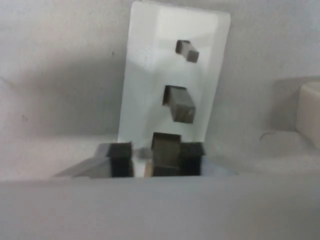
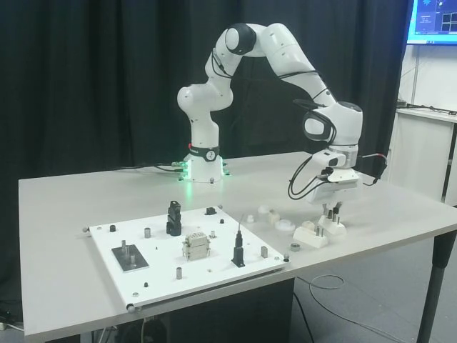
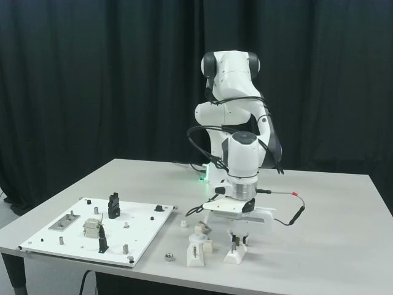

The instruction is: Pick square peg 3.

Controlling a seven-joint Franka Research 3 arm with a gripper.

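So: black two-finger gripper [image 1: 156, 159] straddles the dark square metal peg [image 1: 166, 154] nearest it, seated in the white plastic holder block [image 1: 172, 75]; fingers spread, not clamped. Squeeze and lift remain.

In the wrist view, the lower part of the largest square peg [image 1: 166, 152] and of the white holder [image 1: 172, 75] is hidden behind the grey band across the frame's bottom. A white block [image 1: 311, 112] is cut by the right edge.
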